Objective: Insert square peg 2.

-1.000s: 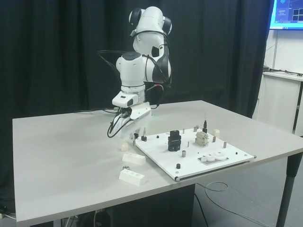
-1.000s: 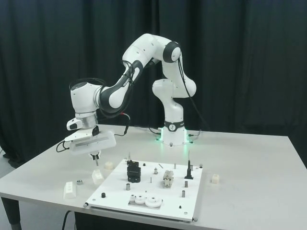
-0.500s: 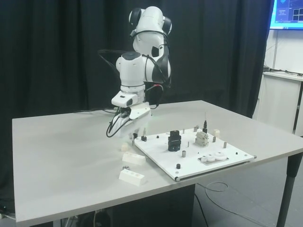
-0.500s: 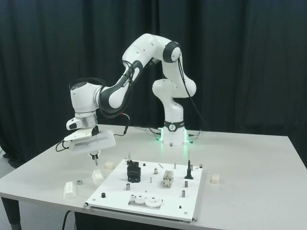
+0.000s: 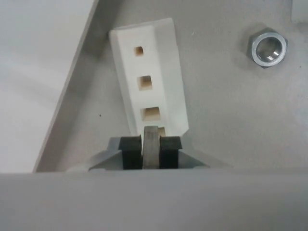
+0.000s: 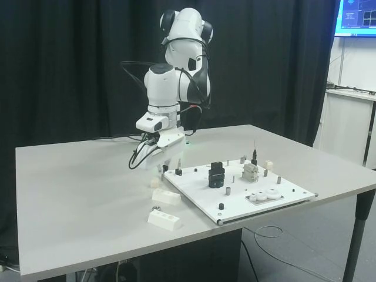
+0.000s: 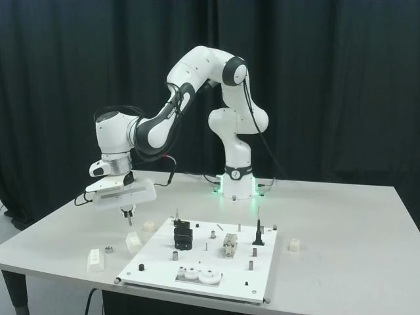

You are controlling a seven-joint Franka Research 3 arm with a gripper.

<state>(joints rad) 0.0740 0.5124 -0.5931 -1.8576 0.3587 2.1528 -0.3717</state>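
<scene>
Grey table [image 6: 76, 194]: carries everything I can see; arm base bolted near its far edge.
White arm [image 7: 197, 72]: reaching out and down toward the table's front-left area in the second room view, wrist pointing at the surface.
White board [image 7: 210, 259]: flat near the front edge, studded with small fixtures; I leave it alone for this step.
White peg block [image 5: 149, 79]: lies on bare table just off the board's edge, a long slab with a row of square holes along its length. A second white block [image 6: 164, 220] sits nearer the front edge, apart from it.
Hex nut [image 5: 267, 47]: loose on the table beside the block, not touching it.
Gripper [image 5: 150, 150]: hangs above the table, clear of the block; black pads clenched on a peg.
Square peg [image 5: 150, 144]: grey, held upright between the pads, tip pointing down. I judge this is peg 2, though nothing marks it.
Key relation: in the wrist view the peg tip overlaps the near end of the block, and the row of holes runs away from the gripper along the block's long axis, slightly skewed to the pads' line. I cannot tell which hole is the target.
Next move, my judgement: shift along that axis until the tip sits over the matching hole, square the wrist to the hole's sides, then descend.
Risk: the skew could catch a peg corner on the hole rim and shove the loose block.
</scene>
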